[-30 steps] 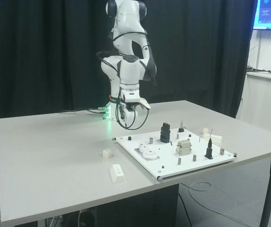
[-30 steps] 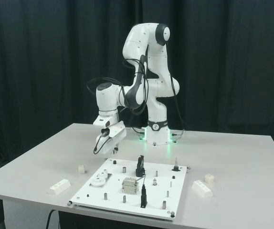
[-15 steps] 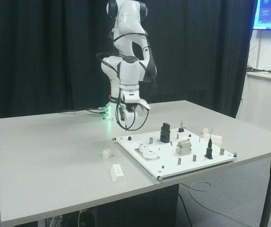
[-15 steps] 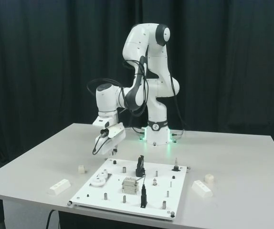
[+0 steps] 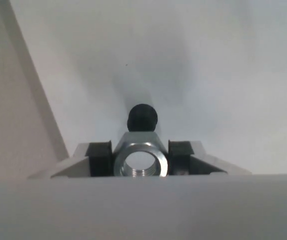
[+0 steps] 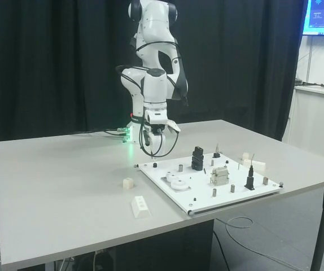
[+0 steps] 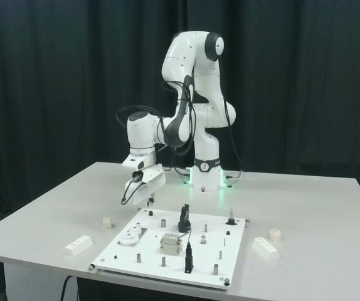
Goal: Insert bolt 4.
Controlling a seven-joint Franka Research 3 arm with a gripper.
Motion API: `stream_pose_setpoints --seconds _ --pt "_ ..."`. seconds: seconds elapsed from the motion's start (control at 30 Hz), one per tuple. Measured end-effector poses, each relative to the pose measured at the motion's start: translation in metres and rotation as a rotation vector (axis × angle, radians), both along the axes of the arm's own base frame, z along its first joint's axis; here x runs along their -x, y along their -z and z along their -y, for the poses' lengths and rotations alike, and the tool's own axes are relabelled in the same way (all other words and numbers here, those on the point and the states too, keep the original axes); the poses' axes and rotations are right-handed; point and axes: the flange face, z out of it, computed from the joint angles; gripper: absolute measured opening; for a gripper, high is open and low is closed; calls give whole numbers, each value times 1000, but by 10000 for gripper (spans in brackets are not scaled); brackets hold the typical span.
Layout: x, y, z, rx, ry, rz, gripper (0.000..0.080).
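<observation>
Gripper [image 5: 139,165] pinching a bolt [image 5: 140,161] by its hex head, hanging above the white board [image 7: 143,251], near its corner.

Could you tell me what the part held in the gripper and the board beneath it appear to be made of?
The part in the gripper looks like bare metal: shiny grey, hexagonal, with threads inside its bore. The board seems matte white plastic or painted sheet; its flat, even surface leaves that open.

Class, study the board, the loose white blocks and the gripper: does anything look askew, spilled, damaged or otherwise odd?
Nothing stands out. The board lies flat on the table, its parts upright, the blocks resting beside it. The gripper holds a bolt squarely between its jaws.
</observation>
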Motion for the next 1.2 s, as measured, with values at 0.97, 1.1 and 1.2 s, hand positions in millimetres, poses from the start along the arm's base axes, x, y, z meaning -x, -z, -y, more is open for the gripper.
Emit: stream_pose_setpoints --seconds 0.97,1.1,1.2 --pt "0 21 -7 7 11 -4 237" --pt "0 23 -8 8 6 -4 237" --pt "-1 24 -8 10 10 2 237"
